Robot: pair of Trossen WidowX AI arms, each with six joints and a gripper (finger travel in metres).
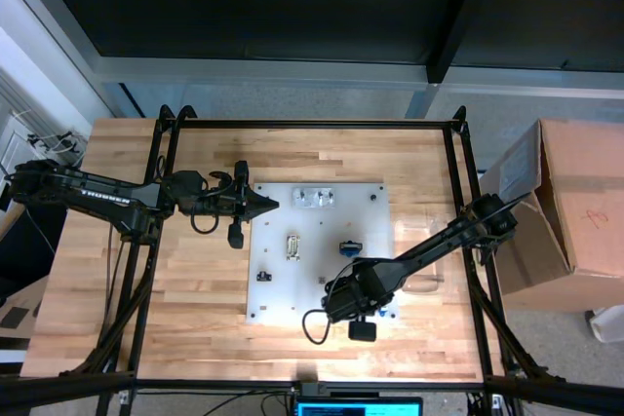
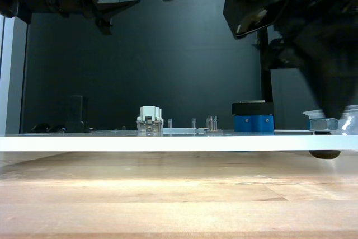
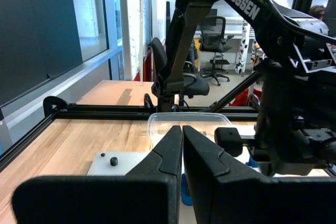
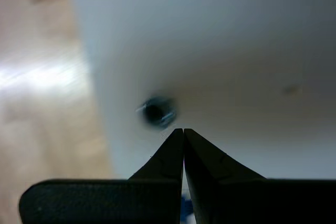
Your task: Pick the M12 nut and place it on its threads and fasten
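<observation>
Right gripper (image 4: 184,129) is down at the white board's (image 1: 292,289) near right edge, fingers pressed together with nothing between them. The M12 nut (image 4: 157,112) is not held. It lies just past the tips, and I cannot tell whether they touch it. In the low view the nut sits at the board's right end with a little black under it, so it looks to be on its stud. How far down it has run cannot be told, and the arm hides it in the high view. Left gripper (image 3: 182,128) hangs above the board's far left side, also closed on nothing. Judgement: fastening is the step in hand. To do it well, spread the fingers, straddle the nut's flats square over the stud's axis, and turn with light downward pressure so the thread does not cross. The board is smooth white and rests on a pale wooden table (image 1: 195,289) inside a black frame (image 1: 312,125). A clear tray (image 1: 429,275) lies just right of the board and a cardboard box (image 1: 575,211) further right. Windows and office chairs (image 3: 218,27) show beyond.
</observation>
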